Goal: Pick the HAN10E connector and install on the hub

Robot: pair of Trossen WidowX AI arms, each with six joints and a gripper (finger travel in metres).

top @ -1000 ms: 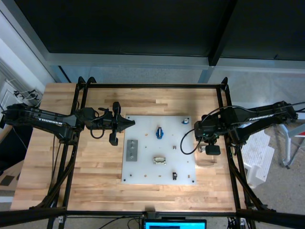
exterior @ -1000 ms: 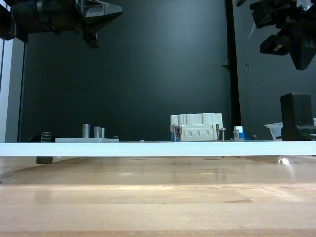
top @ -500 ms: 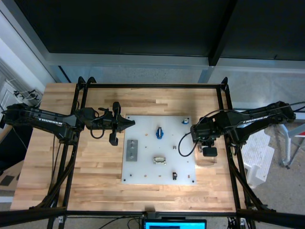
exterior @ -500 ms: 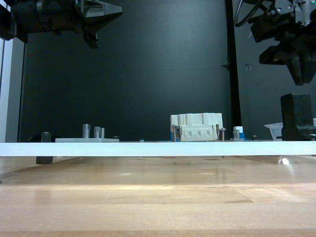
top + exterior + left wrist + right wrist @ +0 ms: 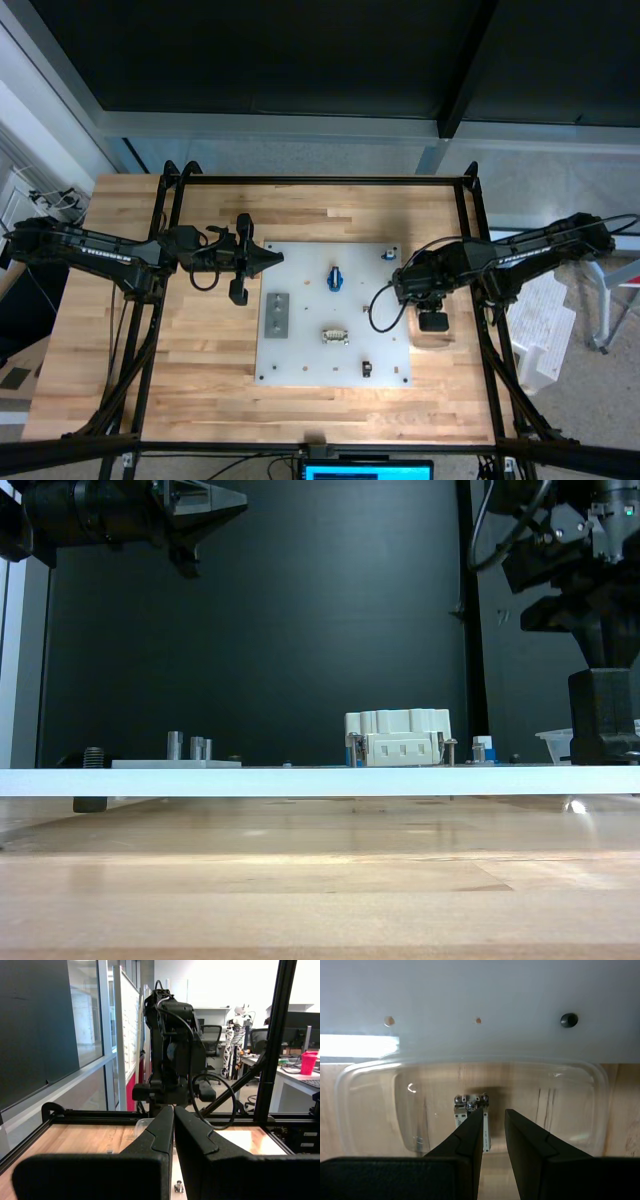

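- The right gripper (image 5: 493, 1112) hangs over a clear plastic tray (image 5: 365, 1110) that sits on the table just beside the white board (image 5: 300, 365). Its fingers (image 5: 465, 1142) are parted by only a narrow gap and hold nothing.
- The connector (image 5: 470, 1102) lies on the tray floor, off to one side of that gap and partly hidden behind one fingertip. Which way it faces is hard to make out through the glare.
- The hub (image 5: 335, 337) stands on the board, well apart from the tray, with nothing plugged into it.
- The left gripper (image 5: 173, 1108) is up in the air near the board's far left corner, fingers pressed together and empty.
- Risk: on a straight descent from here, a fingertip would probably land on the connector rather than beside it. The gap looks narrower than the connector and is not centred over it.
- Risk: such a hit could shove the connector along the slick tray floor, or tip the light tray.
- Risk: a skewed grip would leave the connector crooked when it is seated on the hub.
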